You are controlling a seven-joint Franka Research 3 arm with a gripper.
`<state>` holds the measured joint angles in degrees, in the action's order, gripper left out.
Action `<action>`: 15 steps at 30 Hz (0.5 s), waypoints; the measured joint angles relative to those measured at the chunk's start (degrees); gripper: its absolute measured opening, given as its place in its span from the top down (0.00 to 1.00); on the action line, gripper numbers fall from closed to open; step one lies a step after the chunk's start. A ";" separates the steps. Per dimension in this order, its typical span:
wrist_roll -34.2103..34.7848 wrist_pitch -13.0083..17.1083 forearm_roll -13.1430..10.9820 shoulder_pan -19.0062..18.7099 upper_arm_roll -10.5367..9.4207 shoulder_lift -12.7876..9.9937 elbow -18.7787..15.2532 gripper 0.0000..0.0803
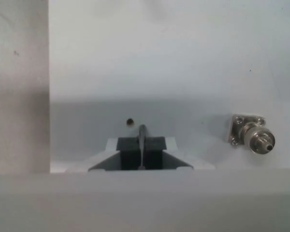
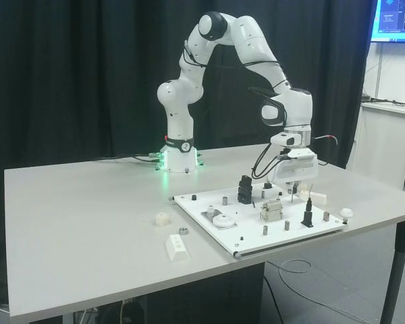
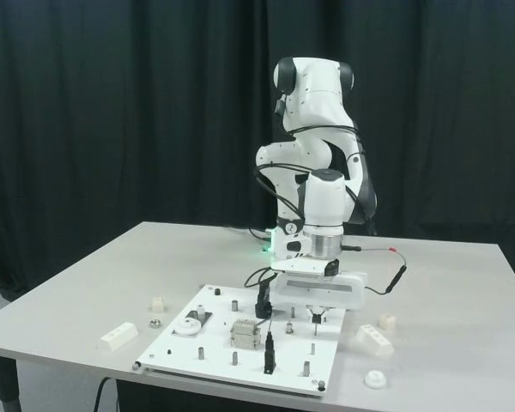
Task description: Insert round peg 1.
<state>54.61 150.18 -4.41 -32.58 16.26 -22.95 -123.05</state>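
Observation:
My gripper (image 1: 141,157) is shut on a thin grey round peg (image 1: 142,141), which points down between the black pads. The peg tip hangs a little above the white board (image 1: 174,63), close beside a small dark round hole (image 1: 130,122), not in it. From the first room view, the gripper (image 2: 293,183) hovers over the board's far right part (image 2: 324,226) with the peg (image 2: 292,192) sticking out below. The second room view shows the gripper (image 3: 315,314) and peg (image 3: 316,325) just above the board (image 3: 176,348).
A threaded metal connector (image 1: 253,136) is bolted to the board near the hole. The board carries a black plug (image 3: 268,352), a metal block (image 3: 243,333), a white disc (image 3: 187,326) and several short pegs. White blocks (image 3: 118,335) (image 3: 373,337) lie on the grey table (image 3: 446,292).

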 joint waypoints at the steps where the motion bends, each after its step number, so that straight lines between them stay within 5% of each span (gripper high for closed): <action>1: 0.00 0.00 0.00 0.00 -0.01 0.00 0.00 0.98; 15: 0.00 0.29 0.00 0.00 -0.24 -0.01 0.00 0.98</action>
<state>54.61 150.47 -4.41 -32.59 16.02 -22.96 -123.05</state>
